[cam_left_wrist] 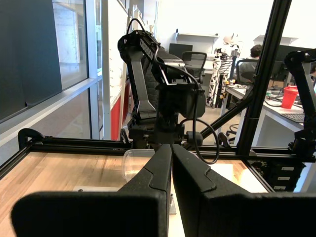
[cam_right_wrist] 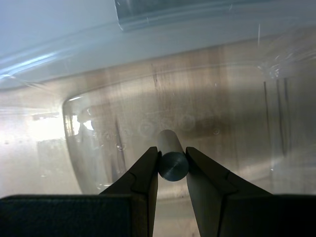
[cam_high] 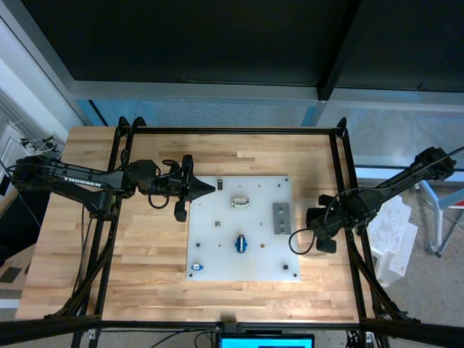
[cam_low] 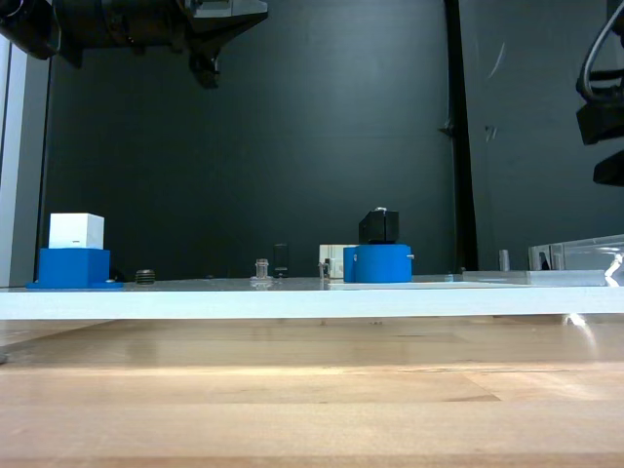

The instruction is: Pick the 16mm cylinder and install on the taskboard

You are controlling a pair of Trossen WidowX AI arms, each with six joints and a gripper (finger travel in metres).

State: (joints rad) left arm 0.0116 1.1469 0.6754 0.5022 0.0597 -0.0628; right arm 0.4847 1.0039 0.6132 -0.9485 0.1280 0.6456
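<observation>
The 16mm cylinder (cam_right_wrist: 172, 165) is a short grey metal peg lying inside a clear plastic tray (cam_right_wrist: 98, 128). My right gripper (cam_right_wrist: 172, 154) is shut on it, one finger pressed against each side. From above, the right gripper (cam_high: 322, 233) hangs just off the right edge of the white taskboard (cam_high: 261, 210); the cylinder is hidden there. My left gripper (cam_high: 209, 188) hovers over the board's far left edge. Its fingers (cam_left_wrist: 163, 163) are shut with nothing between them.
On the board stand a blue knob (cam_high: 240, 243), a grey metal block (cam_high: 280, 217), a beige connector (cam_high: 239, 201) and a blue base with a white cube (cam_low: 75, 255). The clear tray (cam_low: 585, 255) sits right of the board. A black frame (cam_high: 232, 131) rings the table.
</observation>
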